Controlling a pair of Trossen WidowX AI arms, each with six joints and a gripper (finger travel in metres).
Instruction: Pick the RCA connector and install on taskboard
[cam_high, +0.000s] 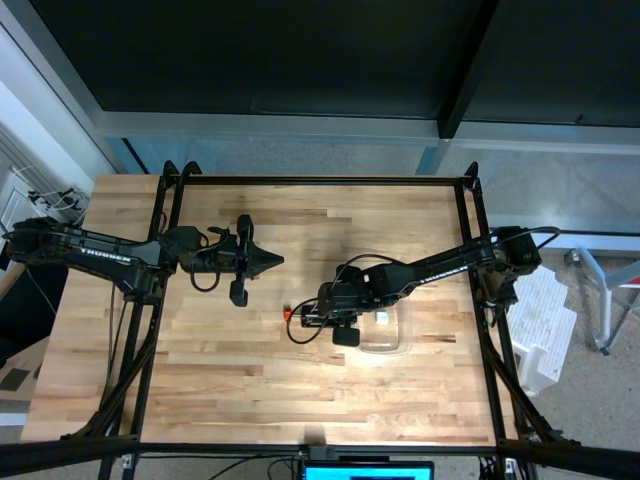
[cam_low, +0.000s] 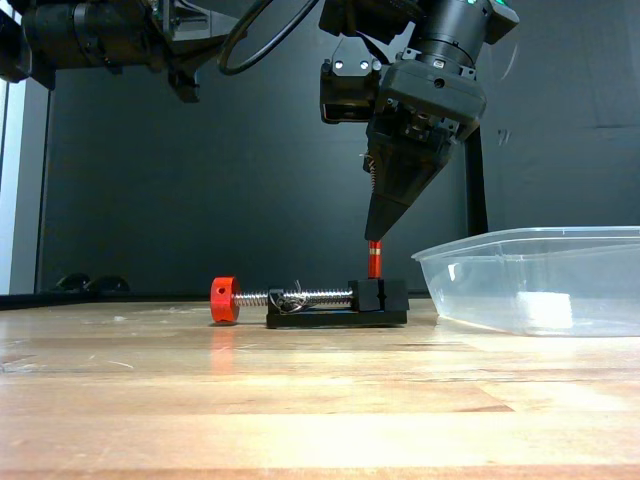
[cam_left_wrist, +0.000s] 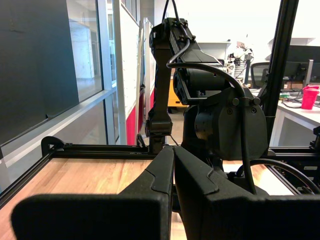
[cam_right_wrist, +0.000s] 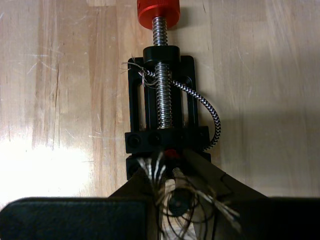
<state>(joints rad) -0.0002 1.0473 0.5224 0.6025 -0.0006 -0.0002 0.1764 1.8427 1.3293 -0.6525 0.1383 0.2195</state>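
Observation:
The taskboard (cam_low: 335, 305) is a small black block with a threaded rod and a red knob (cam_low: 224, 299), lying on the wood near the table's middle (cam_high: 312, 316). My right gripper (cam_low: 375, 235) points straight down over the end far from the knob. It is shut on the RCA connector (cam_low: 374, 260), a red plug with a gold band and a spring tail. The plug's lower end touches the board's end block (cam_right_wrist: 167, 142). A braided wire (cam_right_wrist: 212, 120) loops beside the board. My left gripper (cam_high: 272, 260) hangs shut and empty above the table's left half.
A clear plastic tray (cam_low: 600, 240) stands just right of the taskboard, with a small white piece (cam_low: 545, 308) inside. A black frame runs around the table's edges (cam_high: 320, 181). The left arm stretches in from the left edge.

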